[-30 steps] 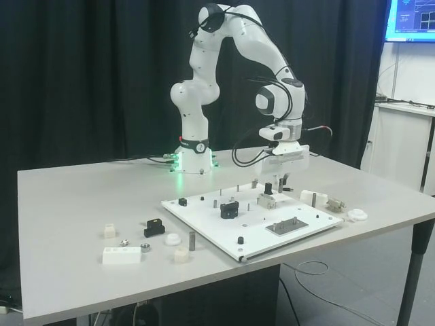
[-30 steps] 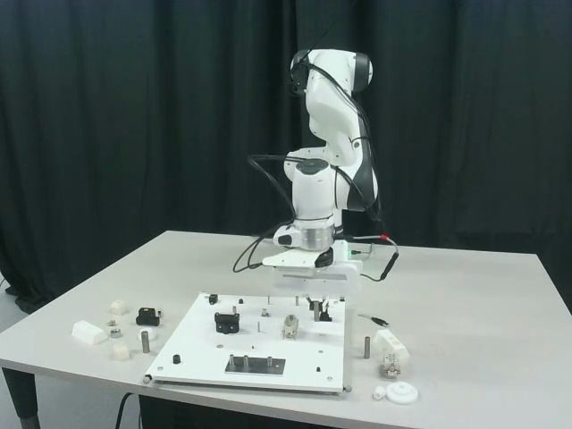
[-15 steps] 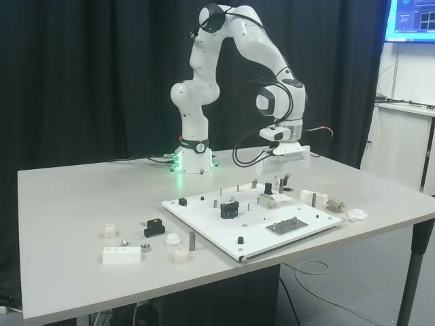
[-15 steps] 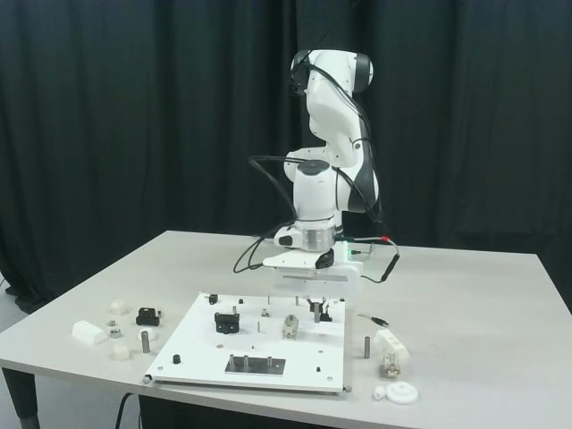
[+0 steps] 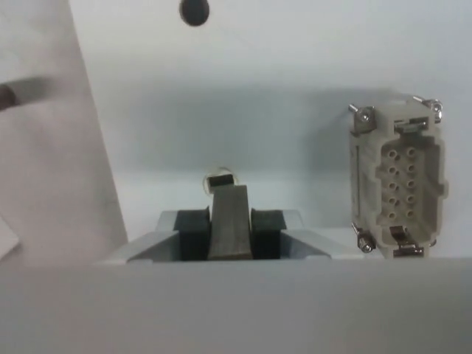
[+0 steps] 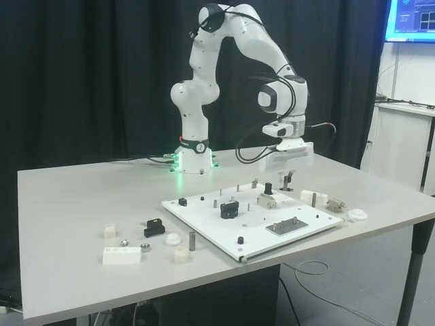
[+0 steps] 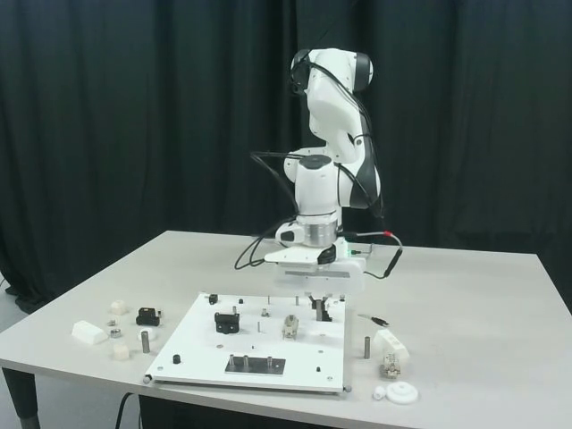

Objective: Place square peg 3.

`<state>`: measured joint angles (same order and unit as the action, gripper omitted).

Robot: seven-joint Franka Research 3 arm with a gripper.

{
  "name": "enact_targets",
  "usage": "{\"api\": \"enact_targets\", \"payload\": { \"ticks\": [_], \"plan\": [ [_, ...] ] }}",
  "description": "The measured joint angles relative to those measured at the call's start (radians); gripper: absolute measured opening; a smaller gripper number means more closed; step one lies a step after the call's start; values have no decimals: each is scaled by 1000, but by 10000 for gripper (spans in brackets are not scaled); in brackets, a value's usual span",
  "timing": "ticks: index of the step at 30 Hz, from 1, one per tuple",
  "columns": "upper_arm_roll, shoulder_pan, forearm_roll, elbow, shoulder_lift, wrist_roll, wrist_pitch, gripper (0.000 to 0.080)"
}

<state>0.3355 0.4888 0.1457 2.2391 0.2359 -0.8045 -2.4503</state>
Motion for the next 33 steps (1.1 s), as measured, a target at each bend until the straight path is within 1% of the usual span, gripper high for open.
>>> {"api": "enact_targets", "payload": {
  "ticks": [10, 20, 28, 33],
  "plan": [
    [-1, 24, 0, -1, -20, -41, 1, 114],
    [-2, 87, -1, -1, -22, -115, 2, 114],
    [-2, 133, -3, -1, -9, -158, -5, 114],
    [-2, 149, -4, -1, 15, -167, -28, 114]
  ]
}}
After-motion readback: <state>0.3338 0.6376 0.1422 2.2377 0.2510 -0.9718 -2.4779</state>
